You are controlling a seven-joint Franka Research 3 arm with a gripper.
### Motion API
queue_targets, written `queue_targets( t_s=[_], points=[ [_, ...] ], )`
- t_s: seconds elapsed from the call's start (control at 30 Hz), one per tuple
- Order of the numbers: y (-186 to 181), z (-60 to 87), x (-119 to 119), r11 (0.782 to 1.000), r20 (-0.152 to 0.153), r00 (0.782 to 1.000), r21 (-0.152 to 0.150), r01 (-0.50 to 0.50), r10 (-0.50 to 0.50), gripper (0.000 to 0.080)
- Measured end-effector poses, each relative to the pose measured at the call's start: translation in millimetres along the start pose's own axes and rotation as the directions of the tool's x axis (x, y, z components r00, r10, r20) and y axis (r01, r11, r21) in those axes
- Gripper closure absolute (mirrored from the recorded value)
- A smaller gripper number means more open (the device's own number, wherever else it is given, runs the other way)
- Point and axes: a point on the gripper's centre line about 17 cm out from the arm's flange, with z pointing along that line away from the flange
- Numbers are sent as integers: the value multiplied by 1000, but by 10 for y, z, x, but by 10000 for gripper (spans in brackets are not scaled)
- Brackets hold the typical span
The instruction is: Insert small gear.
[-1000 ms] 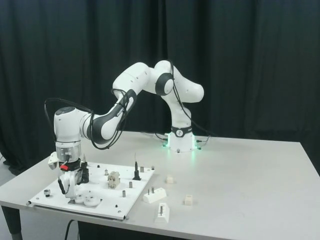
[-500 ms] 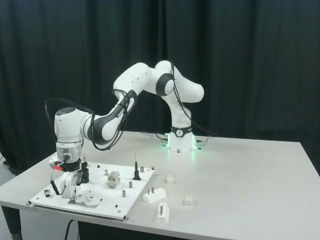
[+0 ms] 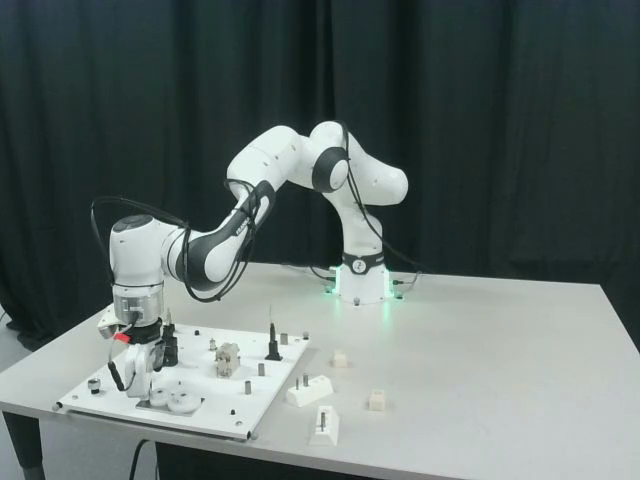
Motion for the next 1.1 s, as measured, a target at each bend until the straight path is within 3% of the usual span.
queue_targets(
  t_s=[0.3,0.37,0.4,0.57,0.6,0.77,0.8,0.93,1.1],
  points=[
    [-4,0,1,1000,-1,1000,0,21,-21,608],
    [-2,1,15,1000,-7,1000,-2,31,-31,608],
    [-4,-2,25,999,-12,999,-3,43,-43,552],
    [-45,-53,62,996,-30,996,0,85,-85,552],
    [-54,-70,71,996,-34,996,0,86,-86,194],
    [-71,-164,130,996,-55,994,-7,94,-95,194],
    [-64,-181,138,995,-58,994,-12,97,-98,40],
    [-55,-242,147,995,-60,993,-19,102,-103,40],
    [-122,-294,125,995,-61,993,-7,104,-104,12]
  ],
)
